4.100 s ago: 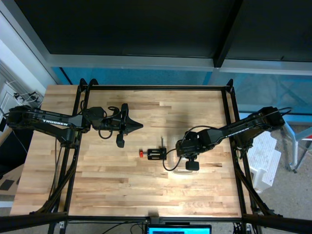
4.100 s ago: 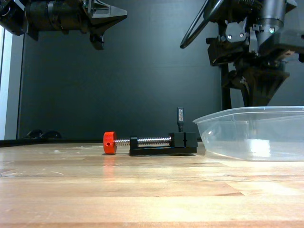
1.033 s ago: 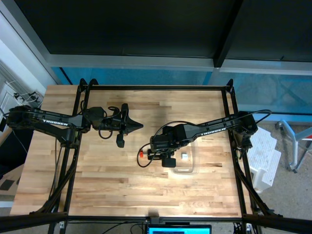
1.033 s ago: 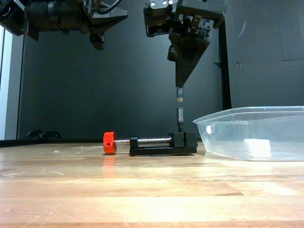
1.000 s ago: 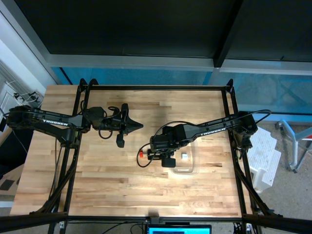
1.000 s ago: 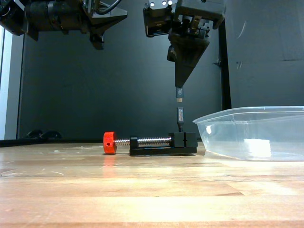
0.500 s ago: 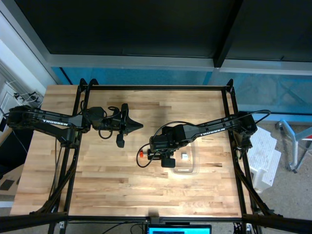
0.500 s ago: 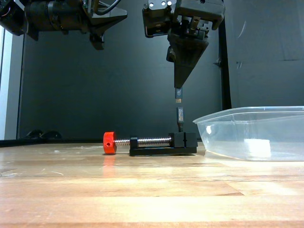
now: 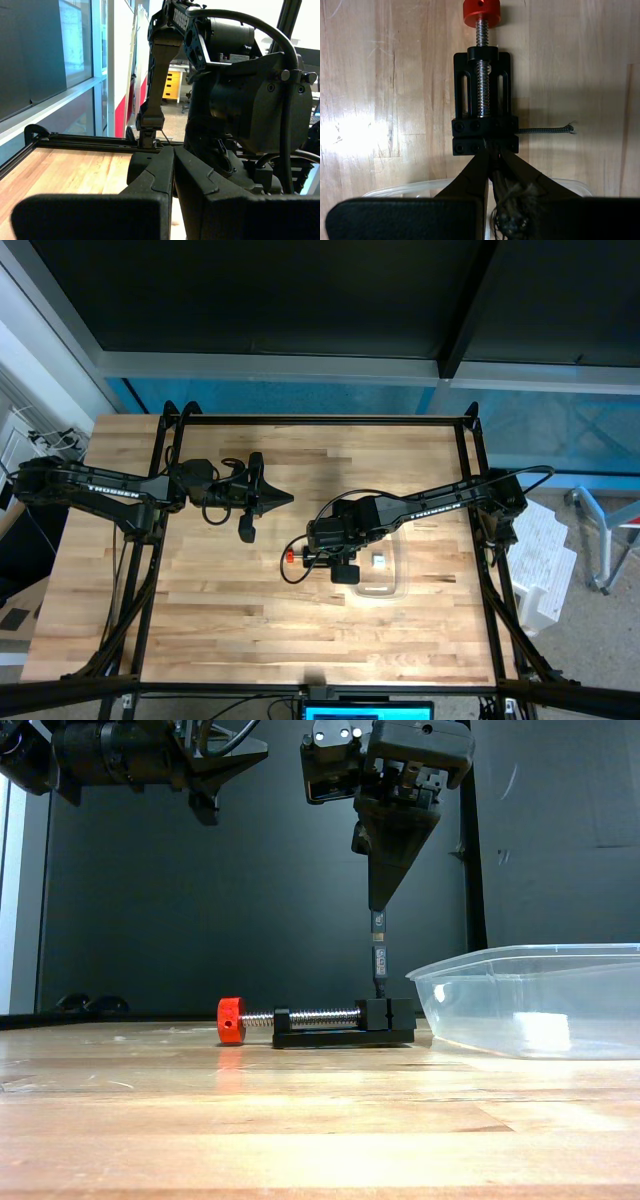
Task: Pick the usb-c connector and install on the hub
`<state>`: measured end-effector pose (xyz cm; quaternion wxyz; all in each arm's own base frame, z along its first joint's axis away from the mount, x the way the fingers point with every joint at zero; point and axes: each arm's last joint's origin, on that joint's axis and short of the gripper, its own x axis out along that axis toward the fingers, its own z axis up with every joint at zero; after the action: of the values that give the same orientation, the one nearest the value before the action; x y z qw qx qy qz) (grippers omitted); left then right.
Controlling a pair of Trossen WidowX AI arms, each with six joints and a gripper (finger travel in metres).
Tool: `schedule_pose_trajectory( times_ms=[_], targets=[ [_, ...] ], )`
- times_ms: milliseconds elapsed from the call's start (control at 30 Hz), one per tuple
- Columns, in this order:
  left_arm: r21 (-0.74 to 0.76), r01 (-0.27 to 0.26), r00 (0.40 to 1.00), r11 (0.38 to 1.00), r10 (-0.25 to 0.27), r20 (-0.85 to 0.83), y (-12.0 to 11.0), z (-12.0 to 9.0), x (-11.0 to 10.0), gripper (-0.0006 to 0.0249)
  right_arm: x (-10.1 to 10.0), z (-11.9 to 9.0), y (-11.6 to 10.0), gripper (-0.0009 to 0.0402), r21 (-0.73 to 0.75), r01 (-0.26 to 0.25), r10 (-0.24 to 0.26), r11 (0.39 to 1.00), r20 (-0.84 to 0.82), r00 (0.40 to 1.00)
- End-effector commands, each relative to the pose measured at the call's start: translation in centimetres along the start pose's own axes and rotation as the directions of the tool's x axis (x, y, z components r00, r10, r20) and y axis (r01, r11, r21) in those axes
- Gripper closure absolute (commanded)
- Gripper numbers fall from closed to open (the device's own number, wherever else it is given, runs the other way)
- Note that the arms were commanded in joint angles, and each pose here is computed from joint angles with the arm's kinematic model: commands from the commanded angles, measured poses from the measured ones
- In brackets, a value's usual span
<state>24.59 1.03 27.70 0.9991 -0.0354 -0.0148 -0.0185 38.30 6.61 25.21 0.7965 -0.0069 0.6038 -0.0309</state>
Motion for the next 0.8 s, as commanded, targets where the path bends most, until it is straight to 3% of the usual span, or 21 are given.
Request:
schedule_pose_trajectory(
  times_ms=[33, 800],
  targets=[
    [0.000, 0.000, 1.000, 1.000, 0.000, 0.000, 0.00, -0.01, 0.01, 0.0243, 0.03, 0.01, 0.02, 0.0393, 0.001, 0.000, 0.000, 1.000, 0.002, 1.000],
    [0.000, 0.000, 1.000, 1.000, 0.000, 0.000, 0.01, 0.00, 0.01, 0.0243, 0.29, -0.08, 0.01, 0.0393, 0.013, 0.008, -0.008, 1.000, 0.001, 1.000]
  ],
)
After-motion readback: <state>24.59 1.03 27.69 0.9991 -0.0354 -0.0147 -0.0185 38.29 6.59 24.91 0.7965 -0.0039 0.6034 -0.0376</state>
